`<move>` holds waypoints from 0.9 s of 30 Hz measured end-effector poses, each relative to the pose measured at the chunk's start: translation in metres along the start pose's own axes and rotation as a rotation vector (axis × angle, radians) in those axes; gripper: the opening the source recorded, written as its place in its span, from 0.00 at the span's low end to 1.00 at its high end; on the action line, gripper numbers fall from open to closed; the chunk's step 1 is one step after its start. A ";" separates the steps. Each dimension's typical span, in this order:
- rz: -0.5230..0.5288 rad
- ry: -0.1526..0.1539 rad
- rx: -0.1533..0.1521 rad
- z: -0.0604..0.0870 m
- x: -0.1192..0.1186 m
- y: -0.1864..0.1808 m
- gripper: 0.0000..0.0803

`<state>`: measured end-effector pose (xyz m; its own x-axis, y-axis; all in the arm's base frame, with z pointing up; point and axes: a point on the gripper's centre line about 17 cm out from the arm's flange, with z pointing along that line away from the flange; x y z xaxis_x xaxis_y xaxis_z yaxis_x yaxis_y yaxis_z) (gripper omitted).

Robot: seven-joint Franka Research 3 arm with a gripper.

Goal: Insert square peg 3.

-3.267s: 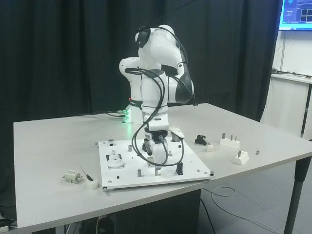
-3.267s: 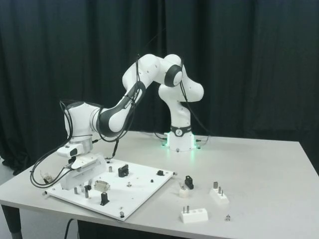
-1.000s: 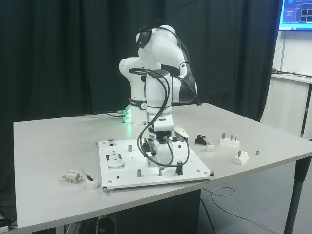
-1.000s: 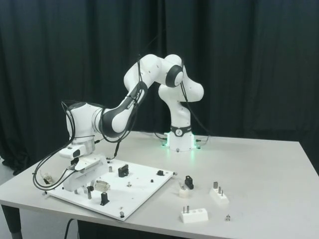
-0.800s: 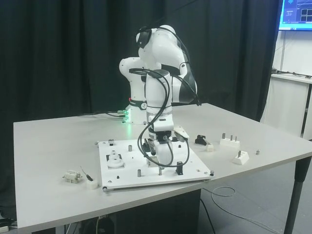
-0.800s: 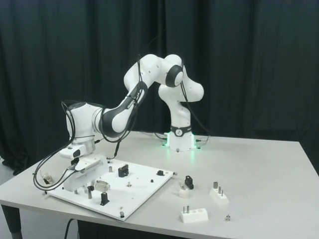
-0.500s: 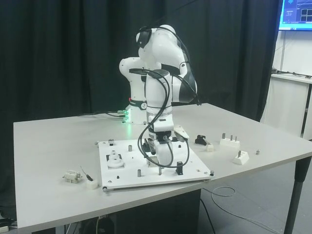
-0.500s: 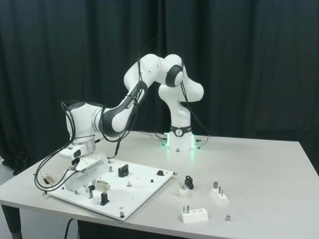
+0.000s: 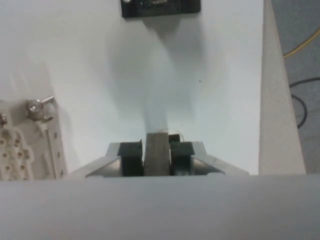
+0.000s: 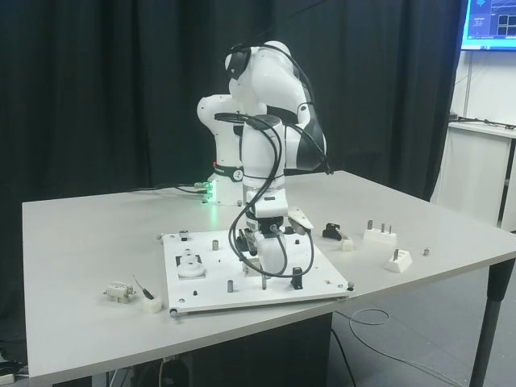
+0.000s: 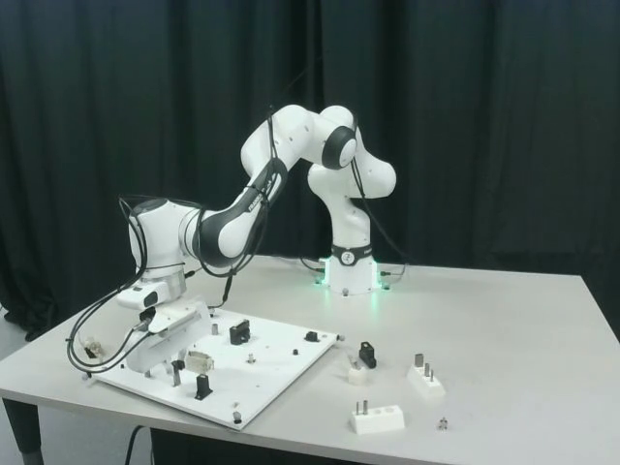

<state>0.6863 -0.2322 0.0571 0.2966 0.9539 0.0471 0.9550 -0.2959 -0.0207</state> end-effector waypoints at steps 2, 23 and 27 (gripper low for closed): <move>-0.003 -0.002 -0.002 0.000 0.000 0.001 0.14; -0.014 -0.011 -0.019 0.000 -0.001 0.005 0.14; -0.021 -0.022 -0.019 0.000 -0.004 0.006 0.14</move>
<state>0.6906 -0.2374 0.0564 0.2768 0.9606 0.0256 0.9609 -0.2769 -0.0009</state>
